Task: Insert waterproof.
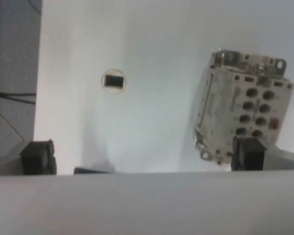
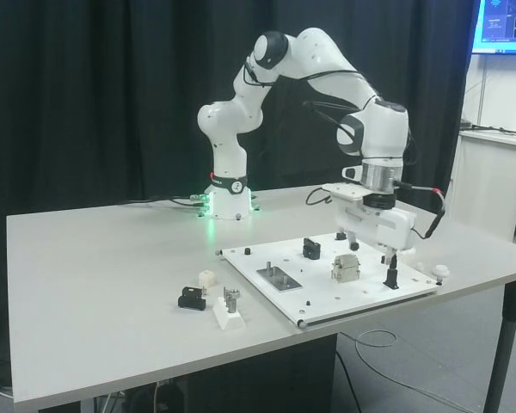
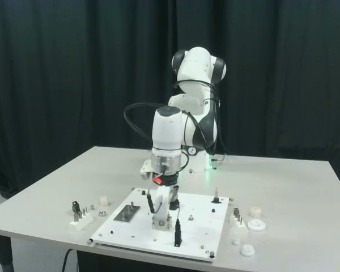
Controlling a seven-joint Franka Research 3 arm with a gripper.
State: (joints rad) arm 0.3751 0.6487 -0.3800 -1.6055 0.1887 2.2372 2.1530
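White board (image 2: 361,297) carries the multi-pin connector (image 1: 245,110), partly hidden behind one finger of the spread, empty tool (image 1: 142,156).

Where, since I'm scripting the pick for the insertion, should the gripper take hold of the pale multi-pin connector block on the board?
Probably the connector block is best held mid-body, across its two long flat side walls, coming down from above. It stands on the white board with its hole face toward the wrist camera, and metal tabs crowd its ends. The gripper is open.
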